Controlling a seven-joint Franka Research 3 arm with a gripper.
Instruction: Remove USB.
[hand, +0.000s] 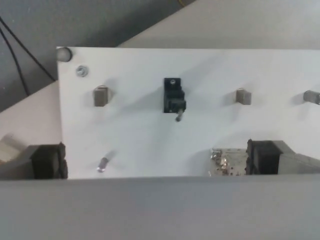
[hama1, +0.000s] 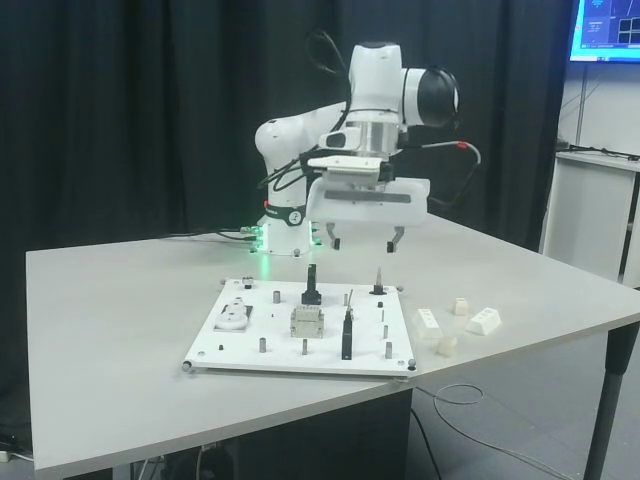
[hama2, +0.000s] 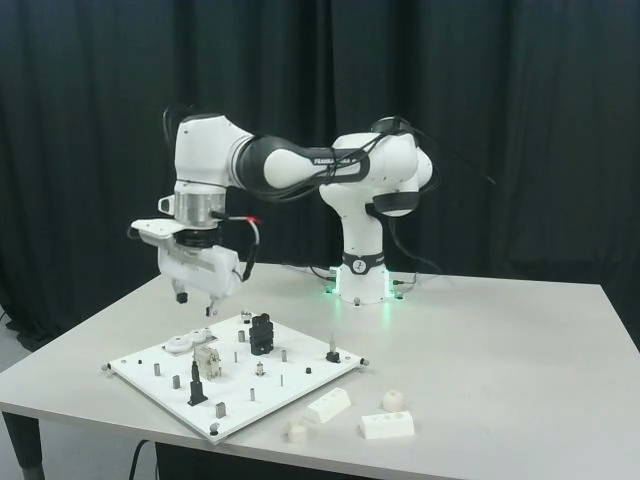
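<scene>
grey table (hama1: 120, 310), white board (hama1: 240, 345) flat on it, small white blocks (hama1: 428, 320) beside

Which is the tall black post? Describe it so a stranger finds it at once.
Find the white board on the grey table. Along its edge farthest from the arm's base, beside a grey square block, stands the black post. It rises well above the short pegs around it.

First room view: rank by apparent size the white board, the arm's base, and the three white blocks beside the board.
1. White board, largest.
2. Arm's base.
3. Blocks: the wedge-shaped one and the long one look alike, so no ranking; the small one is smallest.
</scene>
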